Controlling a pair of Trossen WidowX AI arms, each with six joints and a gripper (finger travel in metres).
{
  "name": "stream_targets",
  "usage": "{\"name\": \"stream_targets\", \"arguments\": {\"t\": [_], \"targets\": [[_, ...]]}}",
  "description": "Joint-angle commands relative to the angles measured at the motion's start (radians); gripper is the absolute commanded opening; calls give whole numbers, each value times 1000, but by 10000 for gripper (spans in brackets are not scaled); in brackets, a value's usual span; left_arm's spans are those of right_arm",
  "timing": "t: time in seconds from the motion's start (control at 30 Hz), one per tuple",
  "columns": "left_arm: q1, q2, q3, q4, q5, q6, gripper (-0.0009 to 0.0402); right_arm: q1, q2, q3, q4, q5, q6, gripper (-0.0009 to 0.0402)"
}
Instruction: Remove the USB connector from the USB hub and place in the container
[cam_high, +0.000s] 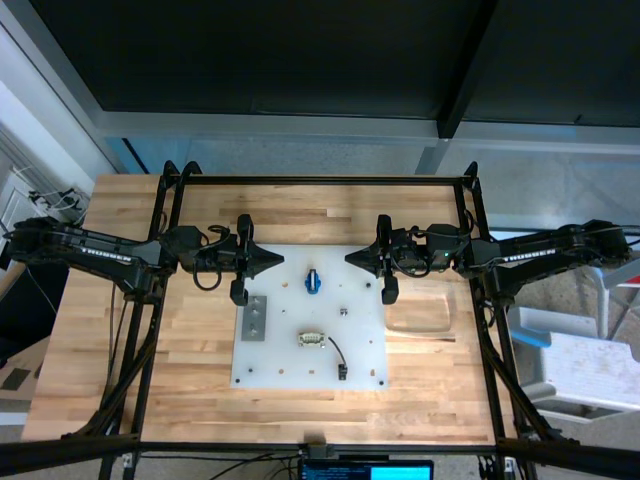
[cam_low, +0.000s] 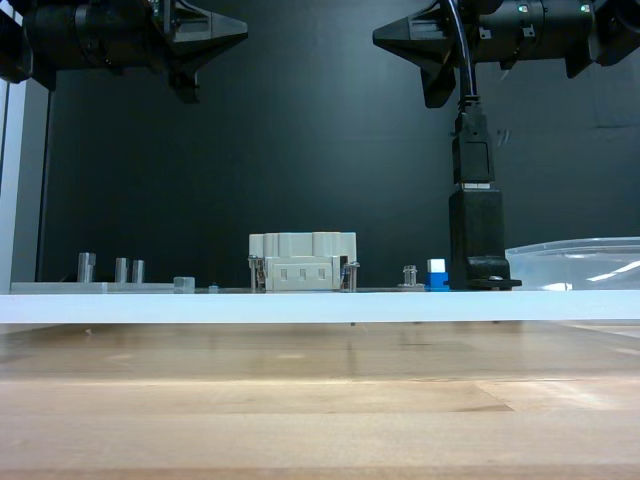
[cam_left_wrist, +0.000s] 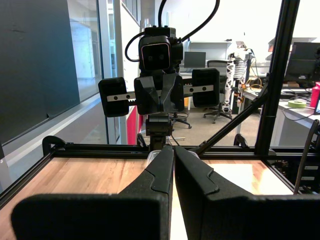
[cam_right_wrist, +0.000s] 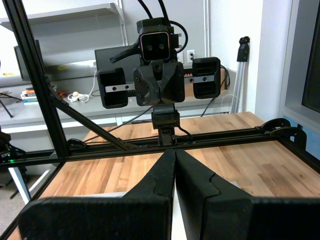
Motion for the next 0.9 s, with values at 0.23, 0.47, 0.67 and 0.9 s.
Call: {"name": "stream_targets", "arguments": {"t": [0.23, 0.47, 0.67, 0.9], "targets": [[0, 0, 0, 0, 0, 0, 1, 0, 0, 0, 0, 0, 1, 0], [0, 0, 0, 0, 0, 0, 1, 0, 0, 1, -6, 0, 26, 0], [0, 0, 0, 0, 0, 0, 1, 1, 0, 76, -234, 0, 24, 0], [0, 0, 0, 0, 0, 0, 1, 4, 0, 188, -494, -1, 23, 0]]}}
